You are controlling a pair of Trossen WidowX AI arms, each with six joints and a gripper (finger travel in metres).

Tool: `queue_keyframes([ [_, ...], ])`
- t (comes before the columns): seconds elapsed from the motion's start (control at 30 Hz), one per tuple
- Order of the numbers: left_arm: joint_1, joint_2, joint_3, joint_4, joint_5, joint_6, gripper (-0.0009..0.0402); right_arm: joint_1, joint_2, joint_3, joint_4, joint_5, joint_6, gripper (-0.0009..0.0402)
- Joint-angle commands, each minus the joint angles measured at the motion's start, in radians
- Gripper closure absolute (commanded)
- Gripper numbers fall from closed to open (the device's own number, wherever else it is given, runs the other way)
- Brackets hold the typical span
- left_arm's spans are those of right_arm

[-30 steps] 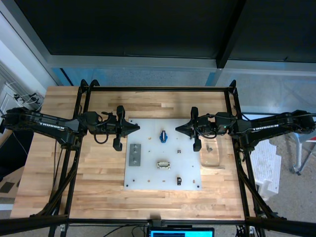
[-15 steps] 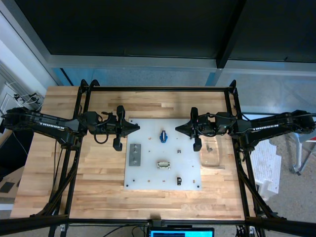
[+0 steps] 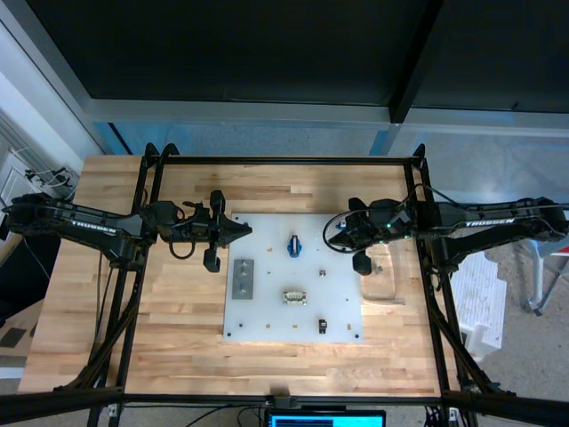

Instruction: Pick the 16mm bar and install on taskboard

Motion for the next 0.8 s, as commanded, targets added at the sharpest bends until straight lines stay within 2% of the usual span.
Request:
queue_keyframes([
  [0.03,0.000,0.000,0.000,0.000,0.000,0.000,0.0393,0.000,0.002,0.069,-0.183,-0.001,-0.038,0.0393],
  [0.13,0.000,0.000,0.000,0.000,0.000,0.000,0.0393,0.000,0.002,0.116,-0.339,0.000,-0.078,0.0393],
  [0.37,0.000,0.000,0.000,0.000,0.000,0.000,0.0393,0.001,0.002,0.191,-0.597,0.000,-0.081,0.0393],
  [0.57,0.000,0.000,0.000,0.000,0.000,0.000,0.0393,0.001,0.011,0.228,-0.740,-0.001,-0.110,0.0393],
  [0.8,0.000,0.000,0.000,0.000,0.000,0.000,0.0393,0.001,0.047,0.229,-0.864,-0.003,-0.189,0.0393],
])
